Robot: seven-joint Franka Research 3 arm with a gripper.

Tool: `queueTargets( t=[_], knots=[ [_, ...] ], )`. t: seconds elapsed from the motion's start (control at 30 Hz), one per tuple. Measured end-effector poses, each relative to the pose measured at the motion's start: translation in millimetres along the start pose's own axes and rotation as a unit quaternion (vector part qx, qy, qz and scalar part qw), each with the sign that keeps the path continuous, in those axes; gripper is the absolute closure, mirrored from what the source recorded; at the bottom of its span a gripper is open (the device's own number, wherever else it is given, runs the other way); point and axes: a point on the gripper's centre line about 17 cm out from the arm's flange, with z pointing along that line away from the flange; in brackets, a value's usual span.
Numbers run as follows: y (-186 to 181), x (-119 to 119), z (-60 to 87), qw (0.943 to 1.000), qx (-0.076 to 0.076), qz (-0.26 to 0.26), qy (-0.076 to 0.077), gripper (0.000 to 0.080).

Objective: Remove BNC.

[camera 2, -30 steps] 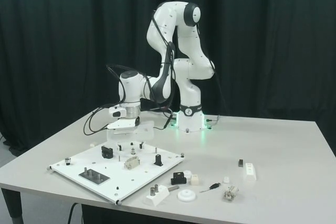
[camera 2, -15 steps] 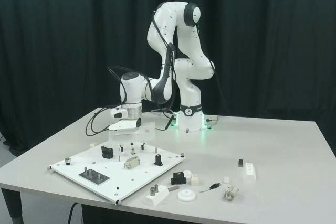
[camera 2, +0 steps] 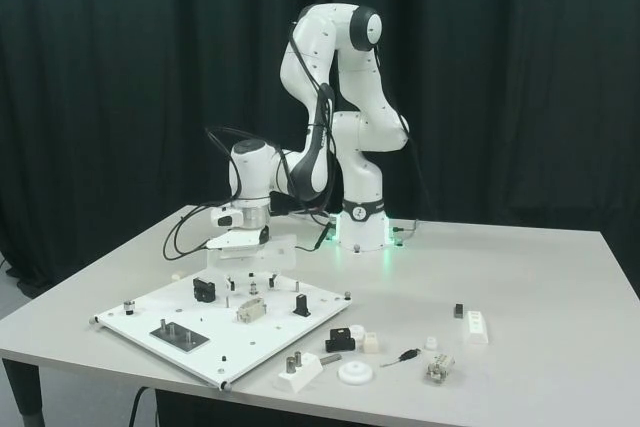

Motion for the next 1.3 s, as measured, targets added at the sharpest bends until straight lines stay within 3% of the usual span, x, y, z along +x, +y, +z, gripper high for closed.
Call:
queueTargets(
  t=[0.37,0.4,0.57,0.6,0.77,0.8,0.97,1.0,1.3],
  knots=[
    [0.9,1.9,2.4,1.0,-0.002,0.004,0.004,0.0003],
    [1.0,2.0,2.4,1.0,-0.002,0.004,0.004,0.012],
    [1.3,2.4,2.3,1.0,-0.002,0.005,0.005,0.012],
    [1.4,2.6,2.2,1.0,-0.002,0.006,0.006,0.0322],
    [1.7,3.6,1.9,0.9999,-0.001,0.013,0.009,0.0322],
    [1.8,3.8,1.8,0.9999,-0.001,0.014,0.01,0.05],
    [-2.3,5.7,2.5,0.9998,0.003,0.019,0.011,0.05],
    [-2.3,5.6,2.5,0.9998,0.003,0.019,0.011,0.068],
    [-2.9,5.6,2.3,0.9999,0.004,0.013,0.011,0.0675]
  ],
)
